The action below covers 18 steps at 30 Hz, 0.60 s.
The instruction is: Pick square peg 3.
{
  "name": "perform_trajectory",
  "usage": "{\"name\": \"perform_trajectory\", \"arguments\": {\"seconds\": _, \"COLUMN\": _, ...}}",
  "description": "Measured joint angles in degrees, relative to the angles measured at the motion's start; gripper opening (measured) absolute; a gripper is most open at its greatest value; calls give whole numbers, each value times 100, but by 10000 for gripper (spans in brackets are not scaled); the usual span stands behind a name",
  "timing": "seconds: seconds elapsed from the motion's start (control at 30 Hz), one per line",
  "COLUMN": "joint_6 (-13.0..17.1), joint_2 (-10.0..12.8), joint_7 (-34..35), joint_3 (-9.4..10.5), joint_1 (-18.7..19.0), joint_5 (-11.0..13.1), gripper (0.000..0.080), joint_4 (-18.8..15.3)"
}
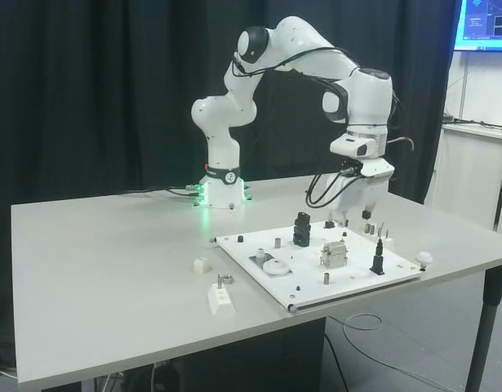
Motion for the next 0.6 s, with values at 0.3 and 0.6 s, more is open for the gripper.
{"name": "perform_trajectory", "arguments": {"seconds": 0.3, "joint_6": -90, "joint_2": -411, "joint_7": -69, "joint_3": -1, "joint_1": 307, "joint_5": -108, "gripper": 800, "joint_4": -424}}
{"name": "perform_trajectory", "arguments": {"seconds": 0.6, "joint_6": -6, "joint_2": -847, "joint_7": -102, "joint_3": -1, "joint_1": 702, "joint_5": -323, "gripper": 800, "joint_4": -978}}
